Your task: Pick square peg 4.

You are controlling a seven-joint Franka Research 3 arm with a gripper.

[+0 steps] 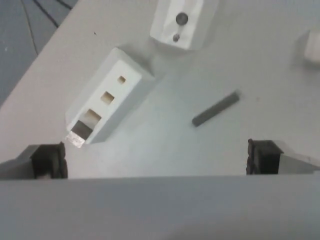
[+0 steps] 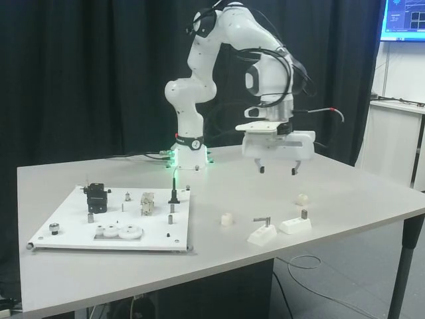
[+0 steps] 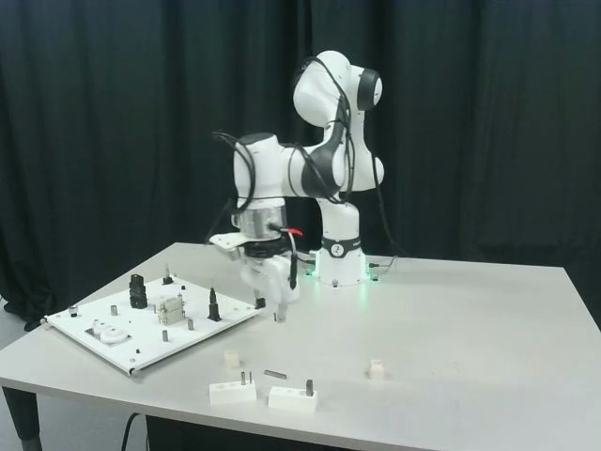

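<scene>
A grey square peg [image 1: 216,108] lies flat on the table between two white blocks; it also shows as the lying peg [image 2: 262,219] [image 3: 275,374] in both room views. My gripper [image 1: 156,159] [image 2: 277,170] [image 3: 269,308] hangs well above the table, open, with nothing between its fingers [image 1: 262,156]. It is high over the table and farther back than the peg. A white block with several square holes [image 1: 107,100] [image 2: 295,225] [image 3: 293,398] lies close by, with one peg standing in its end hole.
A second white block [image 1: 177,22] [image 2: 262,234] [image 3: 232,390] holds two round pegs. Two small white pieces [image 2: 227,218] [image 2: 303,197] lie nearby. A white board [image 2: 66,239] [image 3: 188,338] with several fixtures sits on the left. The table edge runs just past the blocks.
</scene>
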